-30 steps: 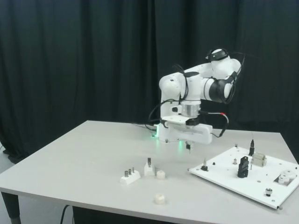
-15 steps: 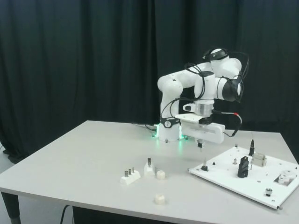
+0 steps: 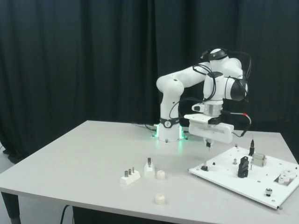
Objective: Insert round peg 1.
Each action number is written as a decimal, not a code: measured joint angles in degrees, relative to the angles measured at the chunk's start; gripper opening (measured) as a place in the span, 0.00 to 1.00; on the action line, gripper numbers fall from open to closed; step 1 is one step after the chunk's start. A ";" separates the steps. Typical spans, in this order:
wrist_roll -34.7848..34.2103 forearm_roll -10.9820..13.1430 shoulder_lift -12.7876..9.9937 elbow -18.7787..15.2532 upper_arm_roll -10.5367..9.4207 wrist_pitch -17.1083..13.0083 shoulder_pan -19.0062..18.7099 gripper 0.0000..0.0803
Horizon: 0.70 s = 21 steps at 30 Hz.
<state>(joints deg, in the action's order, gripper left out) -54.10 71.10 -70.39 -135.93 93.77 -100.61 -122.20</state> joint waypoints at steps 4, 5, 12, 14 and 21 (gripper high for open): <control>-1.66 0.00 0.00 0.86 -0.39 0.88 -0.35 0.04; -2.12 0.00 0.00 1.11 -0.51 1.11 -0.44 0.04; -4.96 -0.17 -0.01 2.71 -1.60 1.76 -0.99 0.04; -5.89 -0.52 -0.01 3.16 -1.90 1.81 -1.17 0.04; -9.59 -2.48 -0.01 5.10 -2.88 2.20 -1.65 0.03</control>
<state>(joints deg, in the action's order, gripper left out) -63.69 68.61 -70.40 -130.83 90.89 -98.40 -123.84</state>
